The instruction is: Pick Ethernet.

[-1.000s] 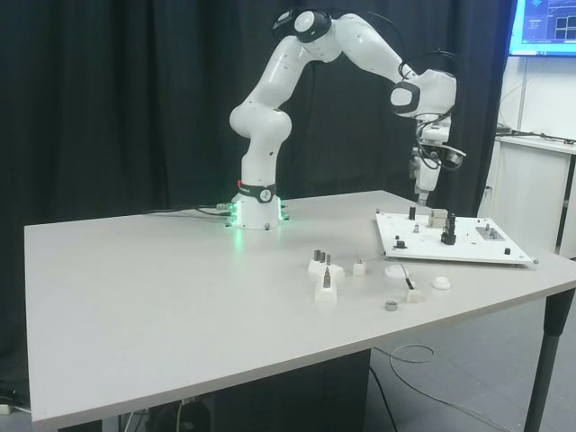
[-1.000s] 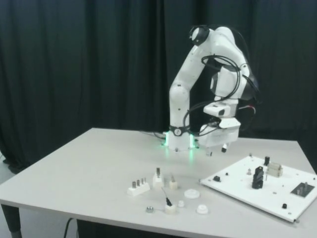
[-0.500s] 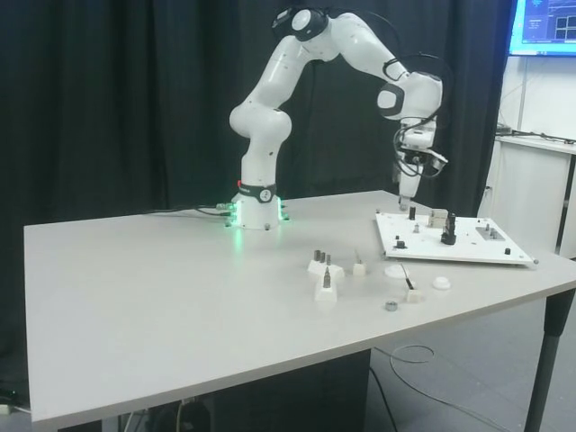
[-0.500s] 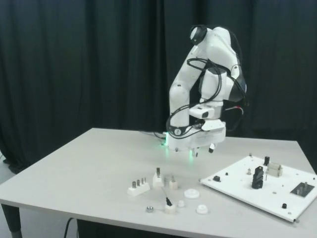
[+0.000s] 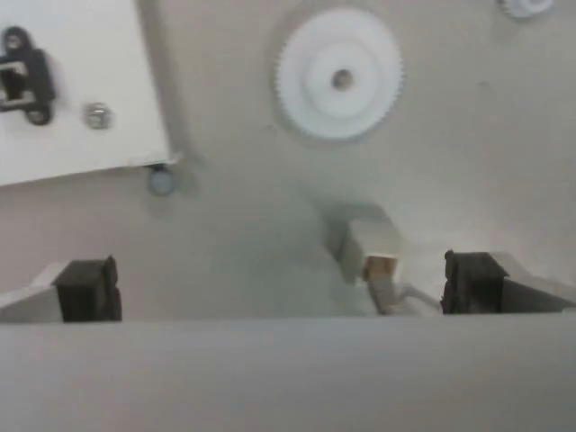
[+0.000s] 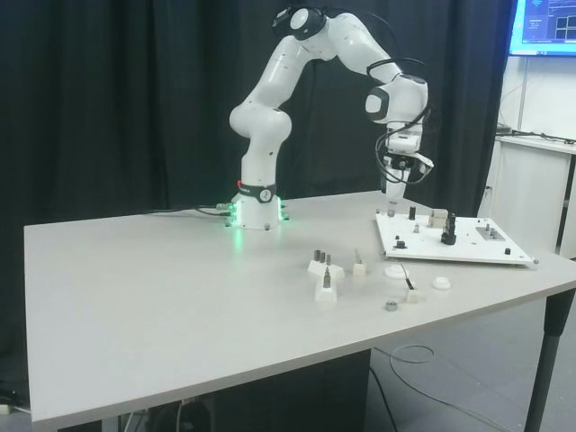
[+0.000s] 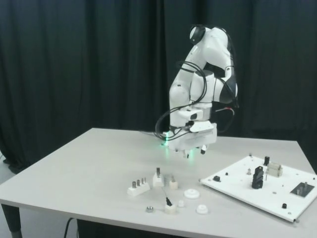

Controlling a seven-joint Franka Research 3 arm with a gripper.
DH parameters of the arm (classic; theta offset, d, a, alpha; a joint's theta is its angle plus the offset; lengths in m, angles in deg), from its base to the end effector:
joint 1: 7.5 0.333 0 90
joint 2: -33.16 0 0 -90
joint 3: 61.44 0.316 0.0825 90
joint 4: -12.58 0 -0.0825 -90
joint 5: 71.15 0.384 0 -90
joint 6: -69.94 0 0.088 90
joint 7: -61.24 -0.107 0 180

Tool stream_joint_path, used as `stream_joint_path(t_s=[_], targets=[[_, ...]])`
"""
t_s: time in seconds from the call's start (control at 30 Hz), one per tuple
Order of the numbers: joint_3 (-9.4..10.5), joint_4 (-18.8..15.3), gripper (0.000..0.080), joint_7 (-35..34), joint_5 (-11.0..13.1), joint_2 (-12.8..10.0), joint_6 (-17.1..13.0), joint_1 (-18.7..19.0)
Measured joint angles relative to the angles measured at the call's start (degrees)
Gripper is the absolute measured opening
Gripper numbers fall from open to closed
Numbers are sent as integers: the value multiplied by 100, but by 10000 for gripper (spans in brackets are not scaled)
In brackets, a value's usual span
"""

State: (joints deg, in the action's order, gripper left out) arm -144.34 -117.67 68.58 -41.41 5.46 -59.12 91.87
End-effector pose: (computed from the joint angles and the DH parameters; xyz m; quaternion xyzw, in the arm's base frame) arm 0.4915 0.1623 0.3190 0.9983 0.0396 0.0040 0.0424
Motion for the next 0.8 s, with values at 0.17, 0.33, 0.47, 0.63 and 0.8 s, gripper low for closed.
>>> stream_joint_path(t_s=[0.17,0.33,0.47,0.63,0.8], targets=[[-39,-274,800,240,193,-1,-431,-37],[-67,-597,800,657,463,-1,-811,-105],[-69,-826,800,1046,792,-1,-1044,-175],[-62,-993,800,1406,1193,-2,-1180,-275],[-18,-1050,800,1596,1450,-2,-1195,-425]])
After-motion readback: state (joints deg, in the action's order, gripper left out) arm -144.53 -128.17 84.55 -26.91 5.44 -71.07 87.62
